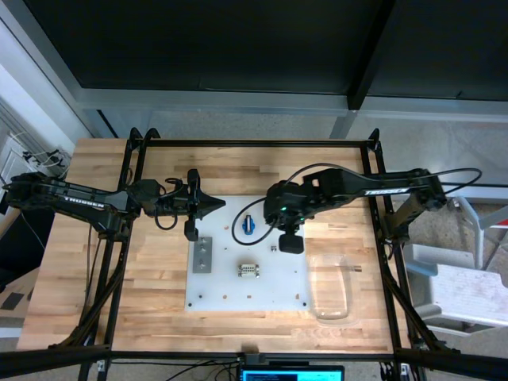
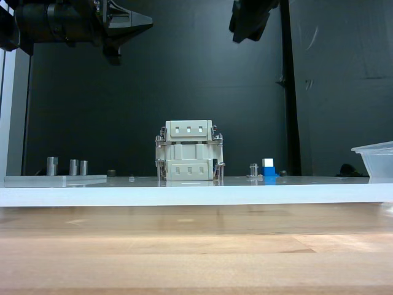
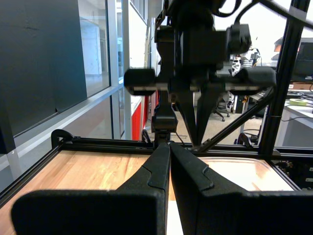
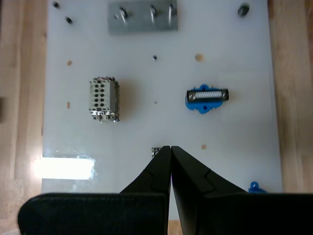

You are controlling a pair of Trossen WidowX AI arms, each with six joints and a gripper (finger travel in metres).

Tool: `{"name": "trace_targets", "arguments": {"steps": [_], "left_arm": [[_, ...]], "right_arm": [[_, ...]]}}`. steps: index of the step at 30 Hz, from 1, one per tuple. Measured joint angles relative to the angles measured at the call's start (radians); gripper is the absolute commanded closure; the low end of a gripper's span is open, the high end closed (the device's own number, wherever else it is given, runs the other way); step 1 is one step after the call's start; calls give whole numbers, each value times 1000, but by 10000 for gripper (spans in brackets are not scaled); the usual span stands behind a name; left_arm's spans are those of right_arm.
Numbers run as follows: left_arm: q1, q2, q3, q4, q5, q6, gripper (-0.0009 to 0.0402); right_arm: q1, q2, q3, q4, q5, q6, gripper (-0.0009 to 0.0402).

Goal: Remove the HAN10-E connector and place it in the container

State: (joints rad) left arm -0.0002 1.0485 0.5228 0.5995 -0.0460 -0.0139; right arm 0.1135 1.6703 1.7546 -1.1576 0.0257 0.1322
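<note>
The left gripper [image 1: 219,205] hangs high above the far-left part of the white board [image 1: 270,290], lying level and pointing inward toward the other arm. Its fingers [image 3: 161,164] are pressed together, with no gap between them and nothing in them. The right gripper [image 1: 290,240] is also raised well above the board and points straight down. Its fingers [image 4: 164,164] are likewise pressed together and empty. From table height both show only as dark shapes high above the board, the left gripper [image 2: 126,26] and the right gripper [image 2: 249,21].

The HAN10-E connector [image 1: 249,271] stands on the board, touched by neither gripper. It is well below the right fingers, off to their near-left side, and well apart from the left fingers. From above it shows a pale face with rows of pin holes and metal ends [image 4: 104,99]. From table height it shows as a stacked beige block in a metal frame [image 2: 188,152].

The container [image 1: 332,287] sits on the wooden table [image 1: 151,317] just beside the board's right edge, below the right fingers and to their near-right side. Its clear rim [image 2: 376,150] shows at table height.

A blue clip-like part [image 4: 207,99] lies on the board across from the connector, beneath the gap between the two arms. A grey drilled block [image 1: 203,255] with upright pins lies below and nearer than the left fingers. A small metal piece [image 4: 156,152] sits on the board just under the right fingertips.
</note>
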Motion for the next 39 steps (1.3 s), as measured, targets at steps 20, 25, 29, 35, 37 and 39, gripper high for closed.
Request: {"name": "trace_targets", "arguments": {"steps": [20,25,29,35,37,39], "left_arm": [[0,0,0,0,0,0,393],[0,0,0,0,0,0,393],[0,0,0,0,0,0,393],[0,0,0,0,0,0,393],[0,0,0,0,0,0,393],[0,0,0,0,0,0,393]], "right_arm": [[98,372,415,-228,7,45,301],[109,444,494,-246,-1,59,241],[117,489,535,-256,-2,77,201],[131,529,541,-259,-3,106,150],[134,541,541,-256,-3,109,136],[138,553,541,-253,-3,119,123]]}}
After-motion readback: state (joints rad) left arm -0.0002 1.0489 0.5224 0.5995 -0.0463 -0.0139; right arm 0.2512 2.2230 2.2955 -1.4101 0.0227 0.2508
